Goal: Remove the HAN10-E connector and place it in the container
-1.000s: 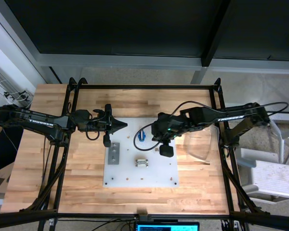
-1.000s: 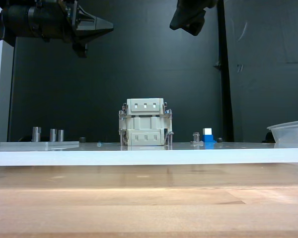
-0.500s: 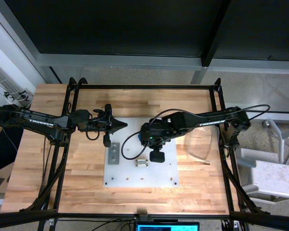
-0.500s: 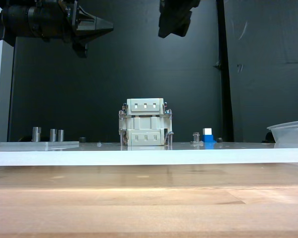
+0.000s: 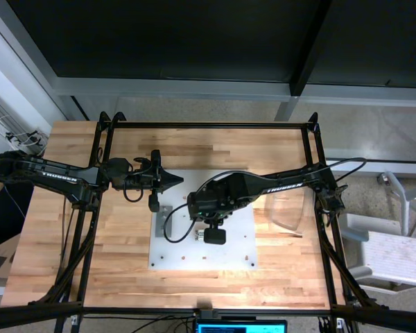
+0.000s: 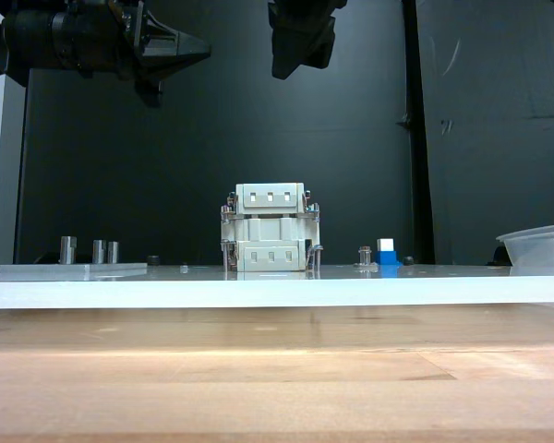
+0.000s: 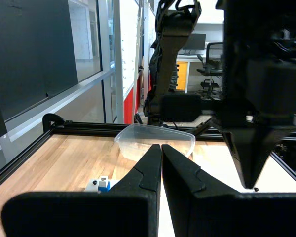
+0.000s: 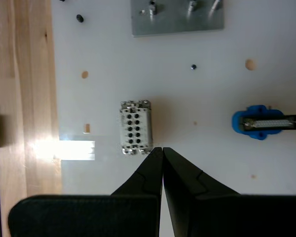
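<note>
Two robot arms reach inward over a white board [image 5: 194, 258] lying on a wooden desk [image 5: 69, 243].

The connector [image 8: 136, 127], a small light-grey block with two rows of dark pin dots, stands on the board, nothing touching it. From above it is half hidden under the black end of the right arm; only its left edge shows.

The right pincer [image 8: 162, 149] hangs well above the connector. Its fingers are closed, tips touching, holding nothing. From desk height, the dark end of this arm is cut off by the picture's upper edge.

The left pincer [image 5: 179, 180] is raised over the board's far left part and points toward the right arm. It is also narrow, tips together, holding nothing.

The container [image 5: 288, 208], a clear tub, sits on the desk just beyond the board's right edge, well apart from the connector. It is hard to see apart from its glinting rim.

A grey metal plate [image 8: 176, 15] with upright pegs is cut off in the right wrist view. A small blue piece [image 8: 264, 123] stands on the board, hidden under the right arm from above.
</note>
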You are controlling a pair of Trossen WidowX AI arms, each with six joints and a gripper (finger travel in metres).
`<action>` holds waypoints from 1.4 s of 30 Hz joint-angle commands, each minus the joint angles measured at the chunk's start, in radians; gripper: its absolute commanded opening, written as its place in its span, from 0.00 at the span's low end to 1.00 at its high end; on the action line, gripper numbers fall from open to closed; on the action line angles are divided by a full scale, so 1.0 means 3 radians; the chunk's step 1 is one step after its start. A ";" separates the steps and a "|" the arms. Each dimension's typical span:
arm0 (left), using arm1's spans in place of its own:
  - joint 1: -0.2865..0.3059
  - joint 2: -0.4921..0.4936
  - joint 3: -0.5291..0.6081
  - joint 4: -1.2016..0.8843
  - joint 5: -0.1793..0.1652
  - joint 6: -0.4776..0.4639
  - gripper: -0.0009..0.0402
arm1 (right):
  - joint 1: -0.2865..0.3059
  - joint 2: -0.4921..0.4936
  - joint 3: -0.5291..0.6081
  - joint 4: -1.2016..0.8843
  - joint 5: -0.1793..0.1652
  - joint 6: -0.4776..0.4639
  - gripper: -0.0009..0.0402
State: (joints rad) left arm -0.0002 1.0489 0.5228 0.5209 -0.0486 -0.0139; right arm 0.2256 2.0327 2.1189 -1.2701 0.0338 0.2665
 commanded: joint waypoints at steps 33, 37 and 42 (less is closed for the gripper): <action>0.0001 0.0001 0.0000 0.0001 0.0001 0.0000 0.02 | 0.0149 0.0352 -0.0165 0.0317 0.0097 0.0102 0.71; 0.0001 0.0000 0.0000 0.0000 0.0001 0.0000 0.02 | 0.0153 0.0352 -0.0273 0.0451 0.0089 0.0104 0.71; 0.0000 0.0000 0.0000 0.0000 0.0001 0.0000 0.02 | 0.0160 0.0352 -0.0369 0.0544 0.0090 0.0106 0.71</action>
State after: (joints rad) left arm -0.0002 1.0485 0.5224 0.5213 -0.0486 -0.0143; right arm 0.2729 2.1391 2.0167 -1.1183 0.0605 0.2985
